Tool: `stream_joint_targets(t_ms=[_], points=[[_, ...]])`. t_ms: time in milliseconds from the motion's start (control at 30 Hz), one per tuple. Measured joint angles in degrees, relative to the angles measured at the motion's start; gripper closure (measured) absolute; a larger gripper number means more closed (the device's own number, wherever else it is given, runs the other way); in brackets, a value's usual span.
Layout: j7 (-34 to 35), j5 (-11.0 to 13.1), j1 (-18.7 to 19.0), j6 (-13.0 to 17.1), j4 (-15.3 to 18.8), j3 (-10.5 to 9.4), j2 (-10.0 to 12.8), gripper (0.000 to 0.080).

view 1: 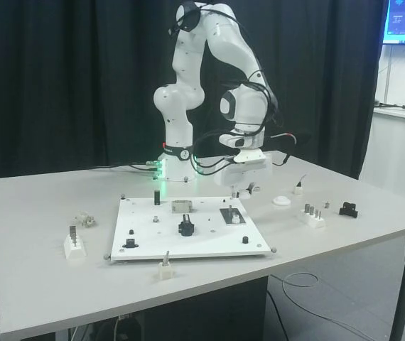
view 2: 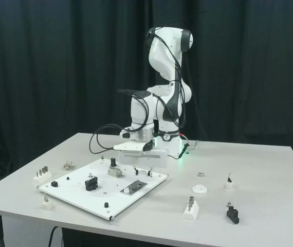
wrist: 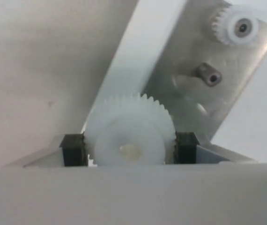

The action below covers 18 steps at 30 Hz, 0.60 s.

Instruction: Insert medium gear.

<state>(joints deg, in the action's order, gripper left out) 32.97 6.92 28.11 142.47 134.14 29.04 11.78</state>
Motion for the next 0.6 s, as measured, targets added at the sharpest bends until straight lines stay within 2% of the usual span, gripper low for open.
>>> stream_joint_targets(t_ms=[333,600], points=[[-3.06,1.46,-2.21,0.95,-0.08,0.0,0.15,0.0404],[-4.01,2.8,-3.16,1.06,-0.83,0.0,1.16,0.0404]])
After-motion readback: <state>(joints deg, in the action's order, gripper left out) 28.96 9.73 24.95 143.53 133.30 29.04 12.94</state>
